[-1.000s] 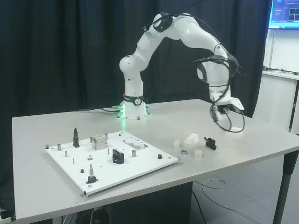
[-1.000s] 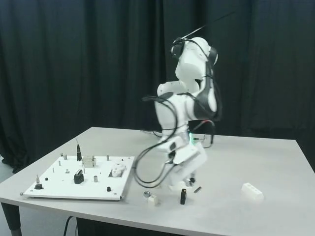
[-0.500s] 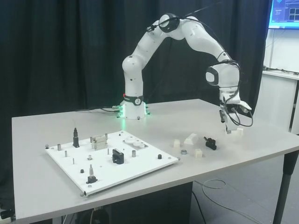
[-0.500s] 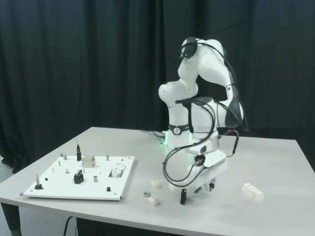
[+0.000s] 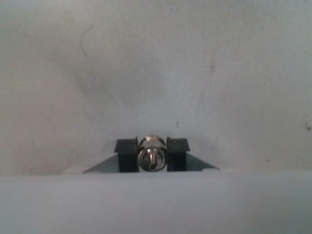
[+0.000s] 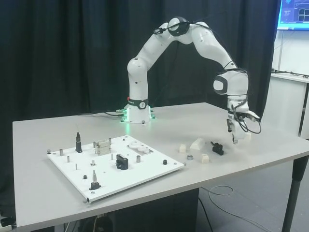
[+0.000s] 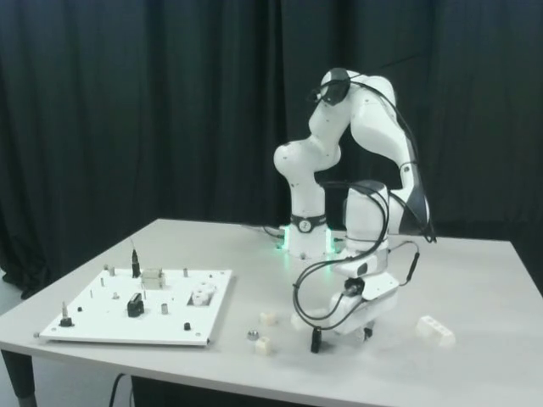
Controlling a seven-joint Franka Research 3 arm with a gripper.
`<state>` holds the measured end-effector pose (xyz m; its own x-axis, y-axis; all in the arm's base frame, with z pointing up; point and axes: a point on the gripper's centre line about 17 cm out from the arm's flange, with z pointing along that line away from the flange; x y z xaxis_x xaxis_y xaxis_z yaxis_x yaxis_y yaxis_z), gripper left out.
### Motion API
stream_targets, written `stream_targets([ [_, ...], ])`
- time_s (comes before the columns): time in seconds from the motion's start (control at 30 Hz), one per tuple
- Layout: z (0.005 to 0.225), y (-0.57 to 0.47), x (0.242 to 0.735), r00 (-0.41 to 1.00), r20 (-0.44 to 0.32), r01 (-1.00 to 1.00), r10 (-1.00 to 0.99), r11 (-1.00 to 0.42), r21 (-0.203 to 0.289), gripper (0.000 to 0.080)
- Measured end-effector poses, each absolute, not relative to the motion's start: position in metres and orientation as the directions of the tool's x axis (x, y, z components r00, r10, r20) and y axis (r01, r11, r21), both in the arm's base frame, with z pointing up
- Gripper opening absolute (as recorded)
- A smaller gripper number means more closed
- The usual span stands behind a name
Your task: Place BNC.
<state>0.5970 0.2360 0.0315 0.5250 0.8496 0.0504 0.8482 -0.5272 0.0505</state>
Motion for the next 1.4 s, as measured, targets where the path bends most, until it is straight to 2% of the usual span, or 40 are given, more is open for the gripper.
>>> stream_targets([
  [0.33, 0.02, 0.236, 0.596, 0.527, 0.04, 0.847, 0.849, -0.529, 0.056, 0.0118],
  [0.8, 0.016, 0.239, 0.596, 0.525, 0.041, 0.849, 0.85, -0.526, 0.051, 0.0118],
  [0.83, 0.017, 0.24, 0.597, 0.525, 0.042, 0.849, 0.85, -0.526, 0.051, 0.0357],
  [1.0, 0.02, 0.243, 0.599, 0.522, 0.046, 0.85, 0.852, -0.524, 0.05, 0.0357],
  [1.03, 0.021, 0.244, 0.599, 0.522, 0.046, 0.85, 0.852, -0.524, 0.048, 0.0647],
  [1.2, 0.026, 0.248, 0.6, 0.535, 0.049, 0.843, 0.844, -0.537, 0.037, 0.0647],
  [1.23, 0.027, 0.249, 0.6, 0.537, 0.049, 0.842, 0.842, -0.539, 0.033, 0.0771],
  [1.4, 0.034, 0.252, 0.6, 0.54, 0.05, 0.84, 0.84, -0.542, 0.02, 0.0771],
])
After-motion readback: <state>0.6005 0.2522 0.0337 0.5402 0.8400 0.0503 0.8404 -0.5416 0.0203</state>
